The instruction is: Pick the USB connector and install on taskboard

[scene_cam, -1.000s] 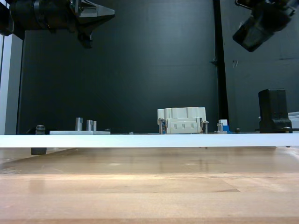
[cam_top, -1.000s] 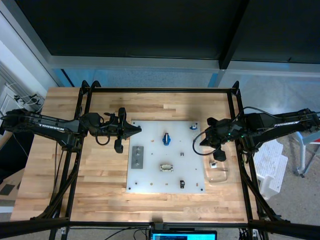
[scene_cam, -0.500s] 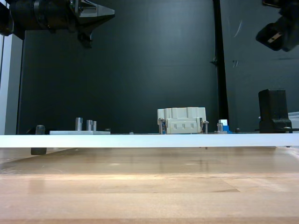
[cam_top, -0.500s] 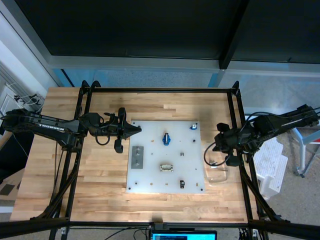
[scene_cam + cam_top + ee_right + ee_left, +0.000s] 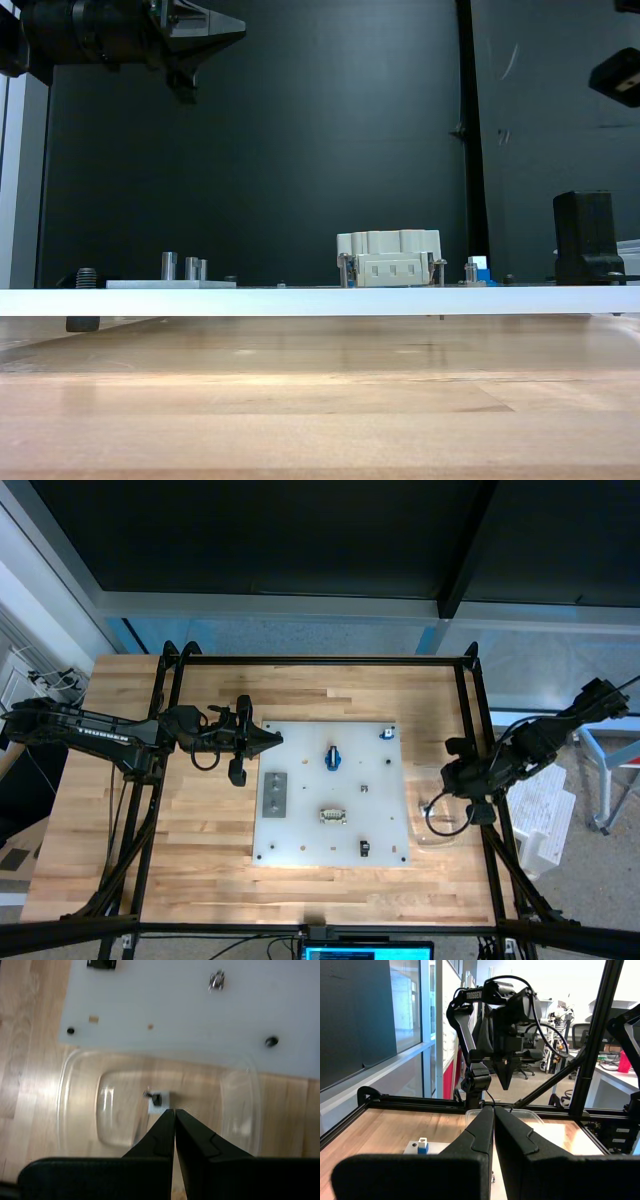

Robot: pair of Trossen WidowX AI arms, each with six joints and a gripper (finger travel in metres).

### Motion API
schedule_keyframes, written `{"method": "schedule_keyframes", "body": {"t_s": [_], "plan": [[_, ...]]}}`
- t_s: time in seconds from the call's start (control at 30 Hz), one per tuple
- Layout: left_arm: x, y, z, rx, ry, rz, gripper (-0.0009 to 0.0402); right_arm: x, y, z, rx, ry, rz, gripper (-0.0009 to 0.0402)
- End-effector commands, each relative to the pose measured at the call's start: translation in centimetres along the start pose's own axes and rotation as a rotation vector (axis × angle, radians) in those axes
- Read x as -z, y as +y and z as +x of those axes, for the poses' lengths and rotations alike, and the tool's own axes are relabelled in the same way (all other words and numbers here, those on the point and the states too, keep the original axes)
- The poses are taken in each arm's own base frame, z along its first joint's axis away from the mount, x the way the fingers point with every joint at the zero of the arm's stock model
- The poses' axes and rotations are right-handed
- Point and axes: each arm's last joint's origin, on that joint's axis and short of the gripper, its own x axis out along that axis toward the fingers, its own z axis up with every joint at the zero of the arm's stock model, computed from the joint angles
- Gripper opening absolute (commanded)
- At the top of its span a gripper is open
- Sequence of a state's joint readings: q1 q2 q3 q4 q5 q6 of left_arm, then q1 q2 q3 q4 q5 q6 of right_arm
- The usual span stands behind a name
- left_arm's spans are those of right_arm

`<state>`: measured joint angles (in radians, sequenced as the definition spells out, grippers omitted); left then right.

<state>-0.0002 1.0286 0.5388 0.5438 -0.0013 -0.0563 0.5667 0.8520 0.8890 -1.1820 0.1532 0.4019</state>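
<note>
right pincer (image 5: 175, 1111) over tray (image 5: 241, 1105), left pincer (image 5: 273, 740) over taskboard (image 5: 300, 830) edge.

A butcher-block wooden table (image 5: 200, 820) stood on a pale grey speckled floor (image 5: 560, 650). Beyond the table's far edge ran a dark wall panel (image 5: 250, 530). A black metal frame (image 5: 320, 661) boxed in the table top. Off the table's right side lay white papers (image 5: 540, 805), and at its near edge a lit screen (image 5: 367, 950) glowed. Past the table were tall glass panes (image 5: 405, 1005), an office chair (image 5: 579, 1035) and a white desk (image 5: 615, 1072), brightly lit.
</note>
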Motion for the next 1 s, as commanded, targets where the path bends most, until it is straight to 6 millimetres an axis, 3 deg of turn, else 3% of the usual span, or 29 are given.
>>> {"method": "schedule_keyframes", "body": {"t_s": [0.03,0.6,1.0], "plan": [[0.0,0.0,0.0,0.0,0.0,0.0,0.0,0.3,0.2,0.4,0.025,0.025,0.005,0.0022],[0.0,0.0,0.0,0.0,0.0,0.0,0.0,0.2,1.0,3.5,0.074,0.137,0.0,0.0153],[0.0,0.0,0.0,0.0,0.0,0.0,0.0,-0.5,1.9,6.1,0.092,0.177,-0.017,0.0165]]}}
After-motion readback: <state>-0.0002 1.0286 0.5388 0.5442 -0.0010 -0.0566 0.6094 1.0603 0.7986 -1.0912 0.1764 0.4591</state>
